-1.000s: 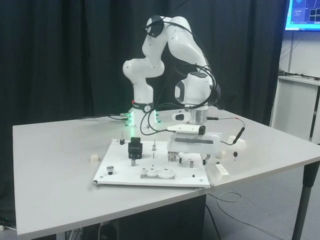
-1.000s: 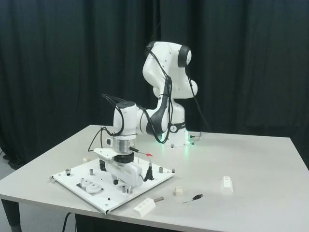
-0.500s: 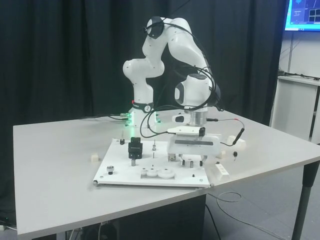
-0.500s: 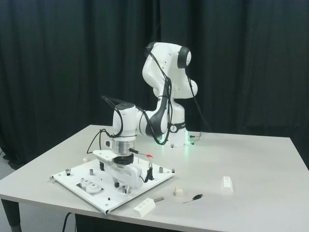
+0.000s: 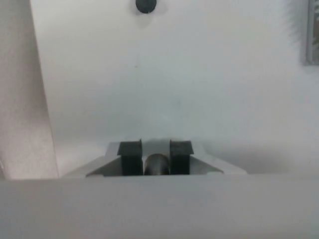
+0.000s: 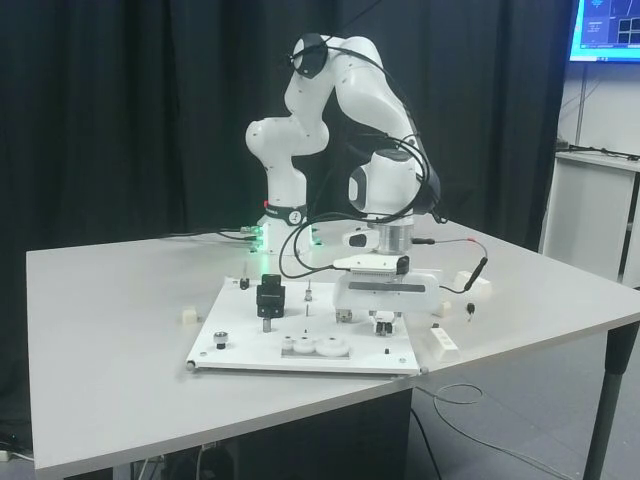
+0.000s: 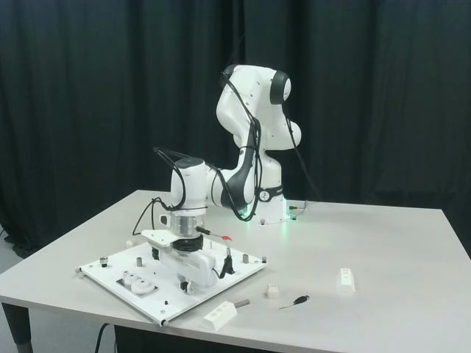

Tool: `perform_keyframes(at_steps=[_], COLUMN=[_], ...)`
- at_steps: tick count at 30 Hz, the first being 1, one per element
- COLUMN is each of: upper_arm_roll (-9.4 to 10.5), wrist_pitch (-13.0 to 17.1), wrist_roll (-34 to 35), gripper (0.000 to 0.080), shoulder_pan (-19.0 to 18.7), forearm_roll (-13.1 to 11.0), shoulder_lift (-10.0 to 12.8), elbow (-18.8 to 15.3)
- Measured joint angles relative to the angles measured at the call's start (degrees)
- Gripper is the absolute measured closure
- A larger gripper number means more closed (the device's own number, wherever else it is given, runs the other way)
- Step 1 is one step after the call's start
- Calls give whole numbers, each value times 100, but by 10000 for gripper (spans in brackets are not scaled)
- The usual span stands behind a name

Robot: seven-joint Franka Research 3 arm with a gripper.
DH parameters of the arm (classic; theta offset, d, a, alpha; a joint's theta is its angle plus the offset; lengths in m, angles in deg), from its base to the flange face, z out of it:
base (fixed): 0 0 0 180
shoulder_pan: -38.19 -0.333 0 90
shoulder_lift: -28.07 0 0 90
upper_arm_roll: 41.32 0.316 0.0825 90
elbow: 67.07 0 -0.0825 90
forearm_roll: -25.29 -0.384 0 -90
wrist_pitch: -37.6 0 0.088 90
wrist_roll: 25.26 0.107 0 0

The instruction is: Remove round peg 3.

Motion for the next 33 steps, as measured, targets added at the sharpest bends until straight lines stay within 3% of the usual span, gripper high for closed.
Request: perform_keyframes(at_steps=[16,33], upper_arm_roll=[-5,-84], wrist_pitch=[-147,-785], wrist_roll=[-59,-124], gripper=[687,689], shoulder_pan=[23,26], forearm_roll=[-74,-73], shoulder_lift=[1,-82], elbow=[70,363])
